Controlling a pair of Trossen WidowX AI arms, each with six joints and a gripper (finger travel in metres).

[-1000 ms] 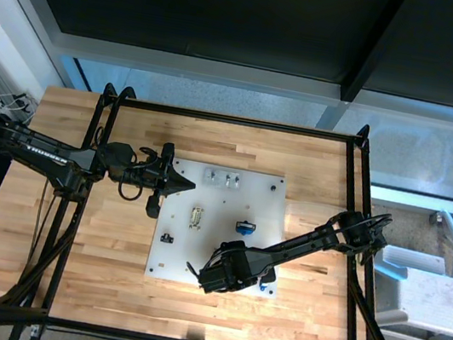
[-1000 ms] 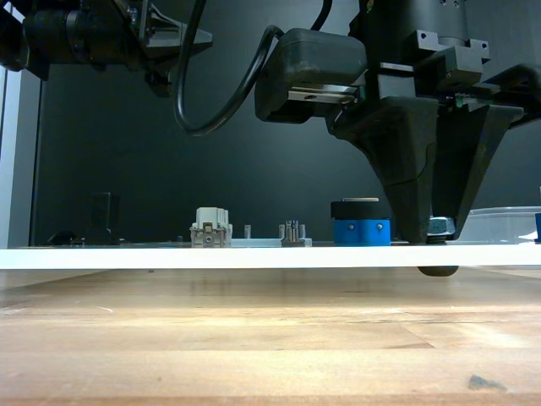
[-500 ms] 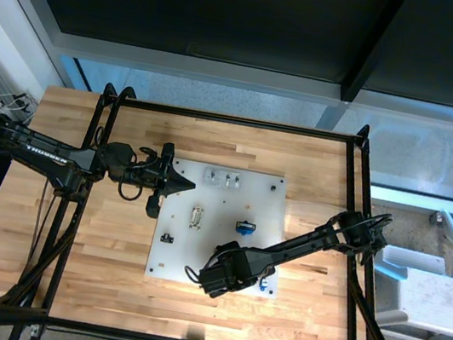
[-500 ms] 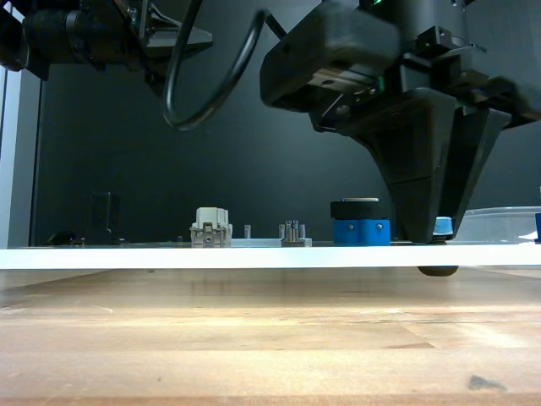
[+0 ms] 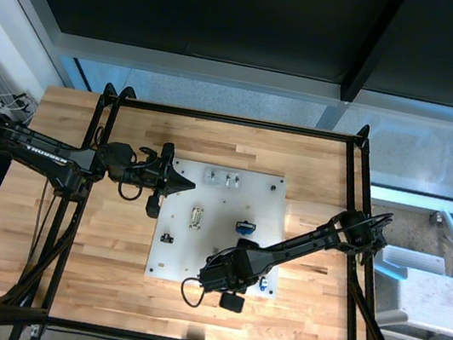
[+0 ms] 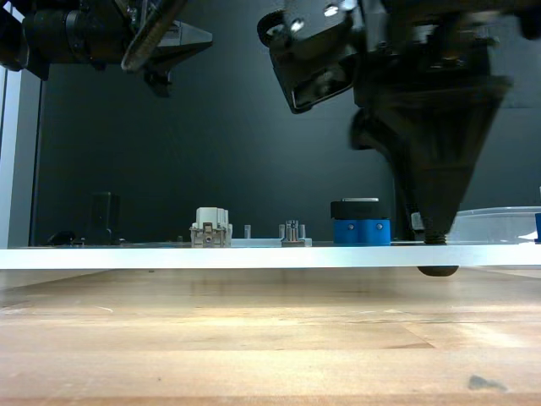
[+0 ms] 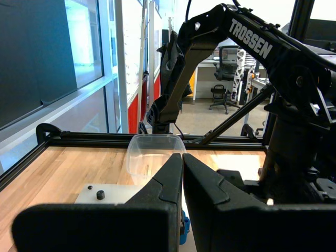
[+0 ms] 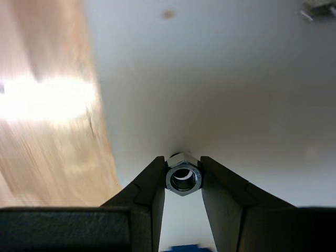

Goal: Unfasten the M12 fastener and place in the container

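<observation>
The M12 fastener [image 8: 183, 178], a small silver hex nut, sits between the fingers of my right gripper [image 8: 182, 165], which is shut on it. That gripper [image 5: 237, 270] points straight down at the white board's [image 5: 196, 256] near right edge. In the low view its tip [image 6: 431, 230] hides the nut, and black ribs of the stud [image 6: 434, 239] show just beneath. Whether the nut still sits on its stud I cannot tell. The container [image 6: 500, 222], a clear tray [image 7: 153, 153], stands to the right beyond the gripper. My left gripper [image 5: 190, 185] hovers shut at the board's far left edge.
On the board stand a blue block with a black cap [image 6: 361, 228], a grey connector [image 6: 211, 228] and a small metal part [image 6: 292, 233]. The left arm [image 6: 101, 30] hangs high at the left. A black frame rings the wooden table [image 5: 107, 272].
The right wrist has turned about its own axis over the stud, swinging its body toward the near edge. The nut, seen in the low view a second ago, is now hidden behind the fingers.
</observation>
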